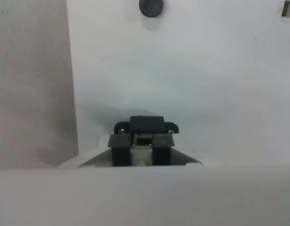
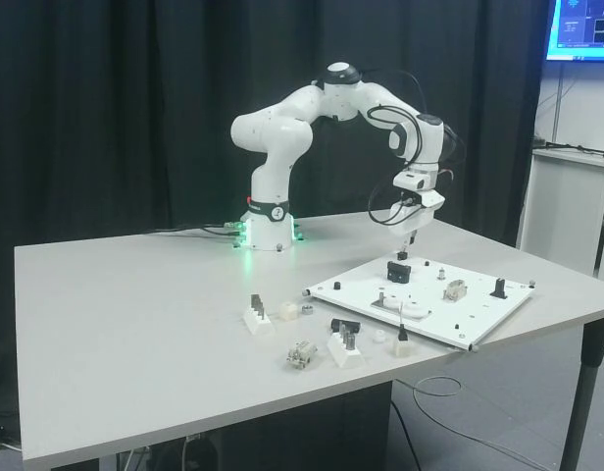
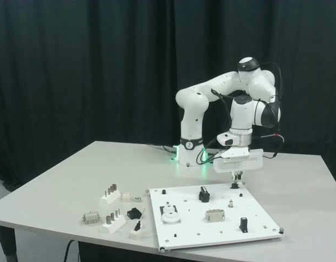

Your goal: Insert Ethernet.

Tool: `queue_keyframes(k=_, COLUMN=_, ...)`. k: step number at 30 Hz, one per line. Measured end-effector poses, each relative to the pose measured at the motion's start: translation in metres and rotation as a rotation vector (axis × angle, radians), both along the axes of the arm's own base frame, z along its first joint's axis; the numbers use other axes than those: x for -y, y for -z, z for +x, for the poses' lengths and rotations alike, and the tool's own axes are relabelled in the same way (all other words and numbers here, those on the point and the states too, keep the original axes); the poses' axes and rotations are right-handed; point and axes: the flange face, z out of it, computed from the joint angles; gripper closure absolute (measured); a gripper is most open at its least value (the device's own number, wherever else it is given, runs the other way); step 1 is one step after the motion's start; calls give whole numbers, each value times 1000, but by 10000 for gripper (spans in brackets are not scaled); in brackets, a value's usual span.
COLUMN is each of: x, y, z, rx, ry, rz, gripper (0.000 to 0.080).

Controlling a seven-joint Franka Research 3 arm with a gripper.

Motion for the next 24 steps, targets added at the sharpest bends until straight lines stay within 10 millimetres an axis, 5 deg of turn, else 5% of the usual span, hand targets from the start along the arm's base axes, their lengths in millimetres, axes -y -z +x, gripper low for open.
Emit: queue_keyframes(k=24, x=0, y=0, z=5, rx=49, ry=14, rz=-24, gripper=712)
